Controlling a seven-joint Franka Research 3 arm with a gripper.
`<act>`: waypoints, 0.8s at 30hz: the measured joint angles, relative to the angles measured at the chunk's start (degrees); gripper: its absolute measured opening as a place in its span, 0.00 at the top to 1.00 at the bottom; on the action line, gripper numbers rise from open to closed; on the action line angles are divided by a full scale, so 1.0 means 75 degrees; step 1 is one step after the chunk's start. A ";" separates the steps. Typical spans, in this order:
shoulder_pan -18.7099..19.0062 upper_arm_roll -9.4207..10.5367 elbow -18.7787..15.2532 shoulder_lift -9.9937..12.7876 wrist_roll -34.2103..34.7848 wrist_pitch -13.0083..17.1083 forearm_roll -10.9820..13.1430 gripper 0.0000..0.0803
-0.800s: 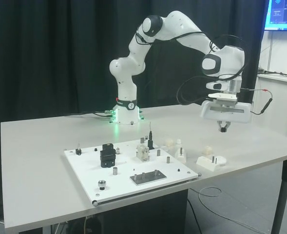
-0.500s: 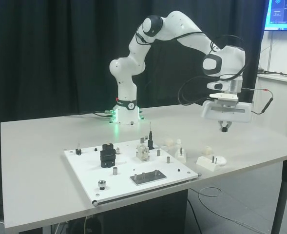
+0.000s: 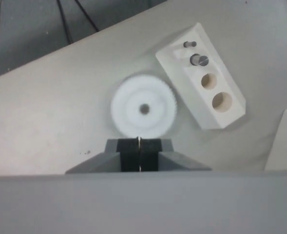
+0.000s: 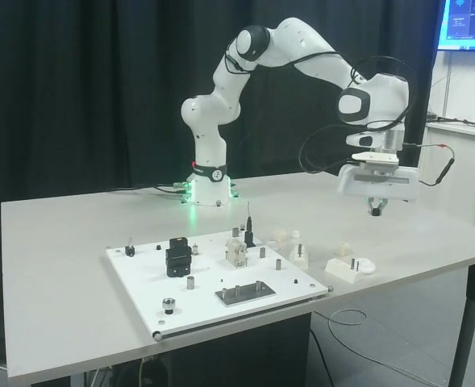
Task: Pick large gear.
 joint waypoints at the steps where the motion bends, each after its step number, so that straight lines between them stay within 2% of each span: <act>1: 0.0001 0.0006 0.0016 0.0000 -0.0033 -0.0015 0.0000 1.00; 15: 0.0002 0.0086 0.0279 0.0000 -0.0409 -0.0320 0.0000 1.00; 16: 0.0002 0.0091 0.0300 0.0001 -0.0415 -0.0349 0.0000 0.83; 24: 0.0002 0.0134 0.0395 0.0002 -0.0441 -0.0472 0.0001 0.83</act>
